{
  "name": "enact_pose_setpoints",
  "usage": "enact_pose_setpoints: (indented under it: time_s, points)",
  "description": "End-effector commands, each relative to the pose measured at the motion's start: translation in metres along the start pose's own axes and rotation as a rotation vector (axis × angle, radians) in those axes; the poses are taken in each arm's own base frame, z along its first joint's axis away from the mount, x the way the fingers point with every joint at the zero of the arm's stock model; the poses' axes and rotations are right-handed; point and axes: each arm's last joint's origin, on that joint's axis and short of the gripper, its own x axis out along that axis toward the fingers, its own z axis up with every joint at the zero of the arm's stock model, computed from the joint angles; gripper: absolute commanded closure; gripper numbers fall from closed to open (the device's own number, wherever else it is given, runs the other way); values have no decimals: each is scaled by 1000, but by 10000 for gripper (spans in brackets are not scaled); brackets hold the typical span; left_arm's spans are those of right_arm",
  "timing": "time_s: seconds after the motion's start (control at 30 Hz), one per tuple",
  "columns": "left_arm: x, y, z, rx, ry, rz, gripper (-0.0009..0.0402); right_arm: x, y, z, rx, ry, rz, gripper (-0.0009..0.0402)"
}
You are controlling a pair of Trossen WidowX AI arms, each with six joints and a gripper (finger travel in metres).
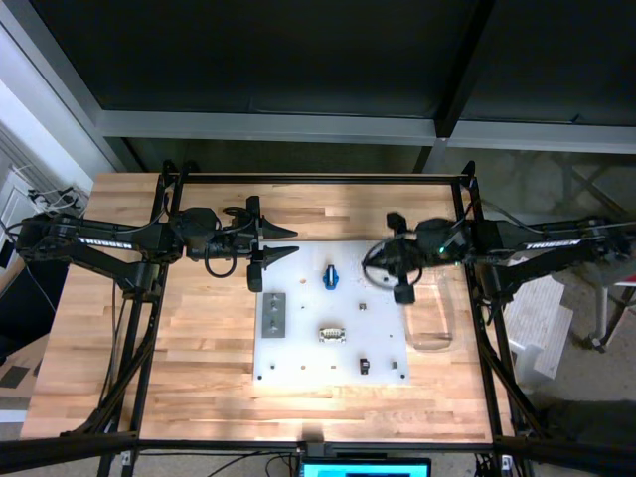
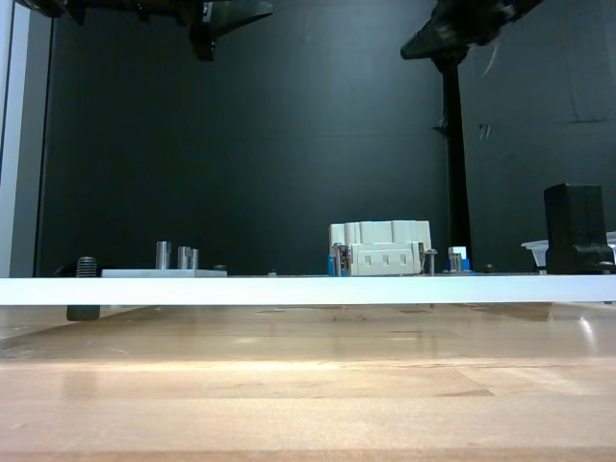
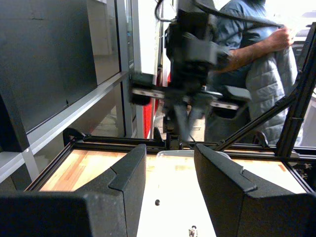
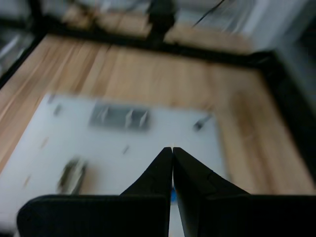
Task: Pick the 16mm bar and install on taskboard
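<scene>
I cannot pick out the 16mm bar in any view. The white task board [image 1: 298,370] lies mid-table, and its near edge [image 2: 289,290] shows in the low view. My left gripper [image 1: 287,243] hovers open over the board's far left corner, with nothing between its fingers [image 3: 126,173]. My right gripper [image 1: 374,263] hangs high over the board's far right part, tilted downward, fingers [image 4: 163,170] shut together with nothing visible between them. Both grippers are well above the board [image 2: 231,14] [image 2: 414,46].
On the board sit a grey block [image 1: 273,316] with short upright pegs [image 2: 164,255], a blue part [image 1: 331,276], a beige connector [image 1: 333,335] and small black parts [image 1: 365,366]. A clear tray [image 1: 429,320] lies by the board's right edge. A person [image 3: 256,54] stands beyond the table.
</scene>
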Motion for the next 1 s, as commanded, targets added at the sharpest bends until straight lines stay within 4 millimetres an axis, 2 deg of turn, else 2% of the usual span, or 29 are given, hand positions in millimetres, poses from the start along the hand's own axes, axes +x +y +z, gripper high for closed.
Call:
enact_pose_setpoints:
  time_s: [0.03, 0.17, 0.43, 0.73, 1.0]
  points:
    - [0, 0, 0, 0, 0, 0, 262, -1, -9, -1, 55, -123, -12, 394]
    - [0, 0, 0, 0, 0, 0, 262, 0, -18, 0, 109, -240, -26, 394]
    - [0, 0, 0, 0, 0, 0, 262, 3, -22, 1, 170, -455, -33, 394]
    - [0, 0, 0, 0, 0, 0, 262, 9, -20, -14, 178, -513, -31, 394]
    - [0, 0, 0, 0, 0, 0, 262, 10, -19, -15, 178, -508, -2, 393]
